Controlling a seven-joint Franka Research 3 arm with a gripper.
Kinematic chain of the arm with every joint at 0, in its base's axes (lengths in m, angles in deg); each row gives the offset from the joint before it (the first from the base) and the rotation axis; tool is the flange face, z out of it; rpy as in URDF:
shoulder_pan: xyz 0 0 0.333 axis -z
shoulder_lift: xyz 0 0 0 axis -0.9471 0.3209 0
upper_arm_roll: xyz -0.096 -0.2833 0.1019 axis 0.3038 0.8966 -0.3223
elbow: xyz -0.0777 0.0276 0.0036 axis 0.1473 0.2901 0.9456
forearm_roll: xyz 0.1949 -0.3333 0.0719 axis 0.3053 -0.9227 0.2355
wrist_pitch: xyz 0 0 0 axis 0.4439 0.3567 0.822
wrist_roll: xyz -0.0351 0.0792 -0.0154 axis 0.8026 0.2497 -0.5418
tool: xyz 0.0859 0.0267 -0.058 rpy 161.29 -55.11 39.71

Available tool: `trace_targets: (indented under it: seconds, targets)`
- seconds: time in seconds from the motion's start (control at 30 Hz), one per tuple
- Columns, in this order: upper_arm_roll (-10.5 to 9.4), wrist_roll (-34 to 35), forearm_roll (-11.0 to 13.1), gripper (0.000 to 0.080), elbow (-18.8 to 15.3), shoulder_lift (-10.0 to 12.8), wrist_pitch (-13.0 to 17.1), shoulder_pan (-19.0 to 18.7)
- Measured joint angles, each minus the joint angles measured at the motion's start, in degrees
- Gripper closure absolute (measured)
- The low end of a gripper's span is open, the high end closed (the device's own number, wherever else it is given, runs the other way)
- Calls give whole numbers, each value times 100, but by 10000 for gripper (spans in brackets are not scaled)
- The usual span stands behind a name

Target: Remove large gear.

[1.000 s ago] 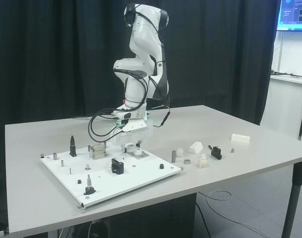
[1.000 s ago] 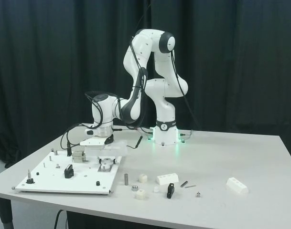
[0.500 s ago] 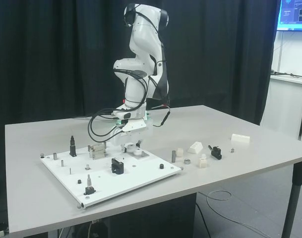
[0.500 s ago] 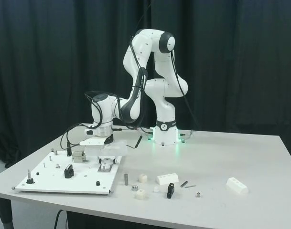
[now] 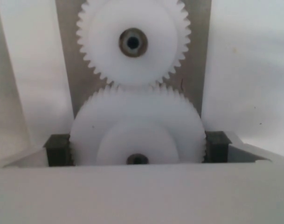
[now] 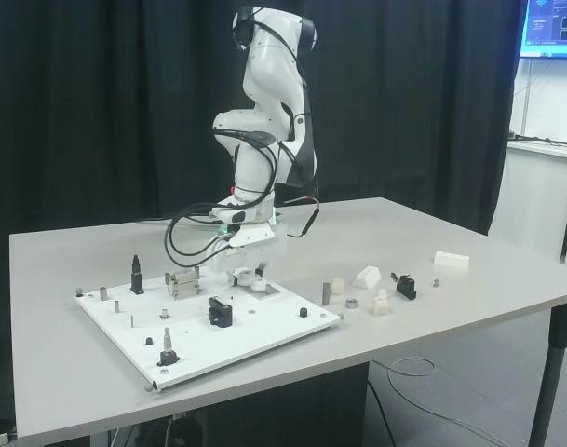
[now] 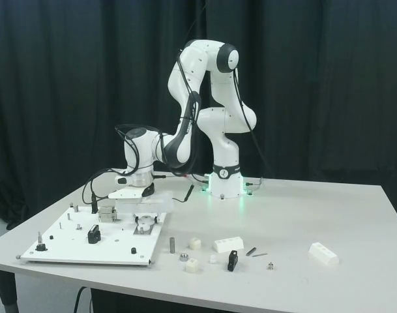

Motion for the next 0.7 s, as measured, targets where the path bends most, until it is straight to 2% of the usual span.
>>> trace_targets:
  seconds: [0.7]
  targets:
    - [9, 7, 0, 206, 9, -22, -41, 0]
